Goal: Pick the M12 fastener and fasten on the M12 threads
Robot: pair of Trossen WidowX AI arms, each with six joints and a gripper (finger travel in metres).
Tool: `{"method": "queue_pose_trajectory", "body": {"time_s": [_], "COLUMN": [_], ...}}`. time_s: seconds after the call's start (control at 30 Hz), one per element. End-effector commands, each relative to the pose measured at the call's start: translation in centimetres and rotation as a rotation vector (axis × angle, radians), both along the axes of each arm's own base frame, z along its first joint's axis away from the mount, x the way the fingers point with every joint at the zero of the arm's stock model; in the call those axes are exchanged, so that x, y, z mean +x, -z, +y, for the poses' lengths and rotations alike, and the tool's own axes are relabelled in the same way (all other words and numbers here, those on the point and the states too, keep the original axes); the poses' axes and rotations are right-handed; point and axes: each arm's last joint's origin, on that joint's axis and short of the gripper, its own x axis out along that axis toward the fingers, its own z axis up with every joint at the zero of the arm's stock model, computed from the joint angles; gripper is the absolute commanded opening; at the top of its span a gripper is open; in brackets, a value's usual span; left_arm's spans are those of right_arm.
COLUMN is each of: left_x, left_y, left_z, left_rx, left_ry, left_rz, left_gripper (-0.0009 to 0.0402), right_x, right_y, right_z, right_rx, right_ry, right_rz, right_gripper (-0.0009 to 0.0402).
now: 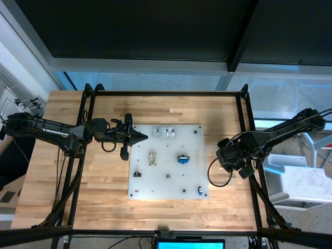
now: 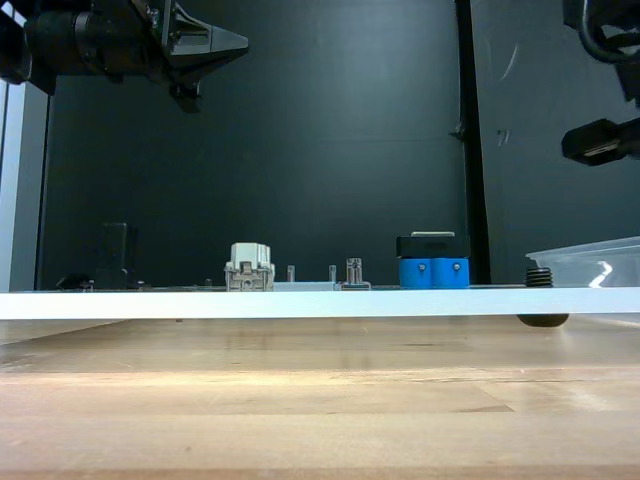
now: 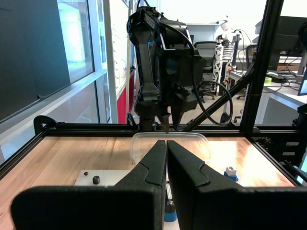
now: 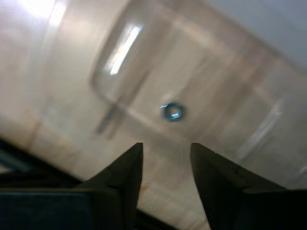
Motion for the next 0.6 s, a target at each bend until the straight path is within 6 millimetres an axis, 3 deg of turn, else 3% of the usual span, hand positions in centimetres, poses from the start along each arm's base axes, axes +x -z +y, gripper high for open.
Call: {"method": "queue_pose_trajectory", "body": {"time_s": [0.03, 0.4, 0.6], "left_x": [0.0, 0.0, 0.0], "left_y": [0.0, 0.0, 0.0], "left_z": [0.0, 0.0, 0.0], "left_rx": [0.000, 0.000, 0.000], "left_ry": [0.000, 0.000, 0.000], "left_rz": [0.000, 0.000, 0.000], "left_gripper": [0.0000, 0.0000, 0.0000], "right_x": [0.2, 1.0, 1.1], "right_y": [0.9, 2.4, 3.4], "right_z": [-0.1, 0.3, 0.3], "right_rx": [-0.064, -0.057, -0.064], "right_ry": [-0.008, -0.015, -0.115], "right_rz": [0.011, 0.017, 0.021], "right_gripper": [0.0174, 0.0193, 0.0193]}}
